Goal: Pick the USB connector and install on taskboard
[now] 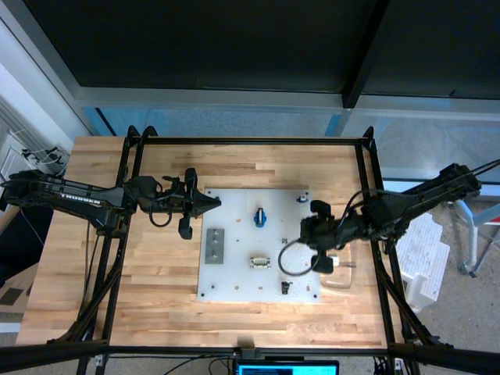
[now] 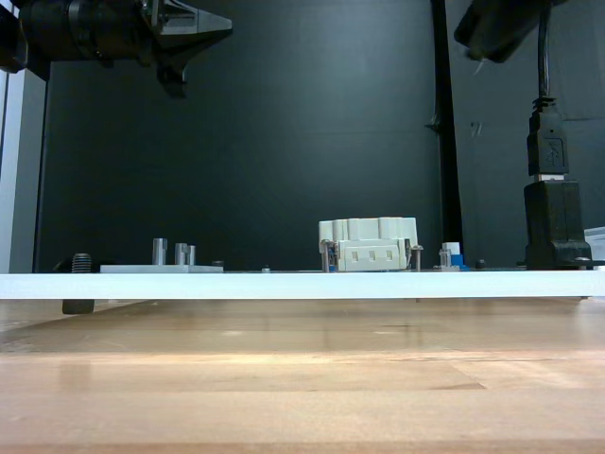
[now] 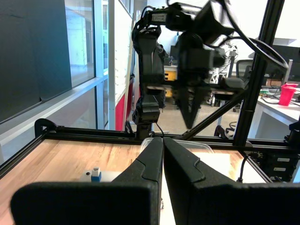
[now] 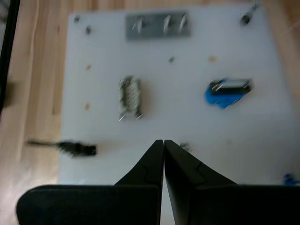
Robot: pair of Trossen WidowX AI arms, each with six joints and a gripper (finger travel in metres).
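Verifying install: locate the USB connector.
Low view's right: USB connector upright in the taskboard black socket. Right gripper over its right edge; left gripper over its left edge.

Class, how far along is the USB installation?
Done, apparently: the USB connector stands upright in the black socket on the taskboard. In hand: nothing; the right gripper hovers shut, empty, above it; the left gripper, shut, hangs over its left edge. Left: probably only withdrawing.

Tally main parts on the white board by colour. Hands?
Grey: 1 (block)
Blue: 1 (upright part)
Pale: 1 (multi-pin connector)
Black: 2 (socket, USB connector upright on it)
Total: 5 on the taskboard
Hands: 2, both shut; left hand above the board's left edge, right hand above its right side.
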